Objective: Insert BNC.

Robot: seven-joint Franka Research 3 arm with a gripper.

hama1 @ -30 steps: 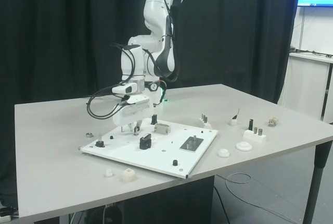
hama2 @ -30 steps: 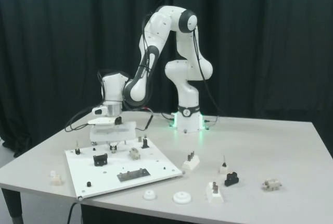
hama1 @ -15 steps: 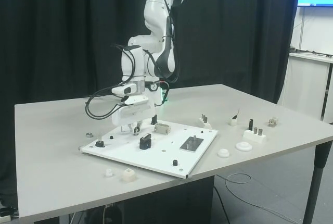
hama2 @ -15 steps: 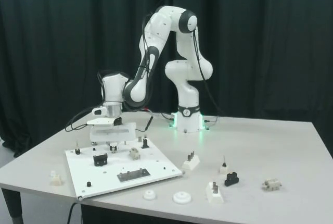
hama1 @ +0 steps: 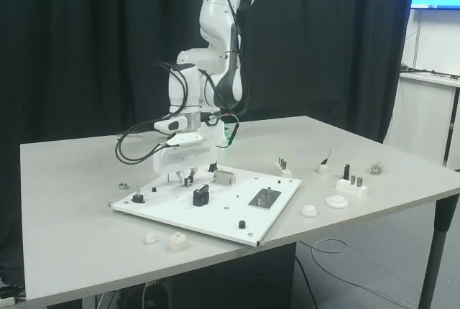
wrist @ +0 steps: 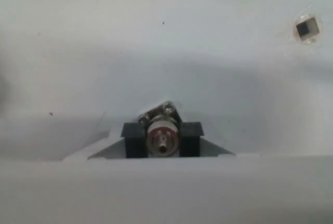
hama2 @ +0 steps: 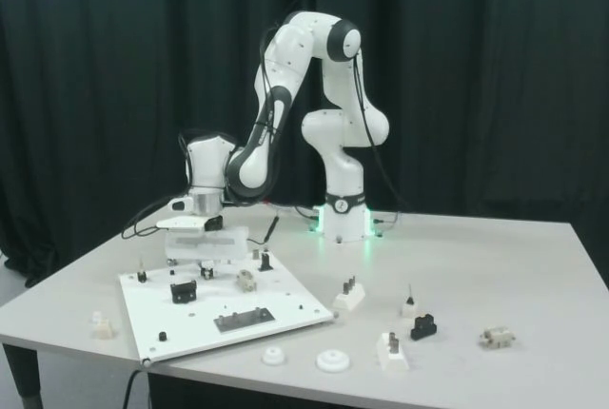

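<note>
BNC connector [wrist: 163, 139] sits clamped between your pincer's [hama1: 185, 177] two black fingers [wrist: 133, 139], its metal barrel end-on to the wrist camera. You hold it just above the white board [hama1: 215, 212], over the board's rear portion; whether it touches the surface cannot be told. Beside it on the board stand a black block [hama1: 200, 195] and a grey metal plate [hama1: 264, 197]. Your white arm [hama2: 314, 95] bends down from its base [hama2: 344, 223] at the back of the grey counter [hama2: 495, 285]. Loose white fittings [hama2: 333, 360] lie off the board.
</note>
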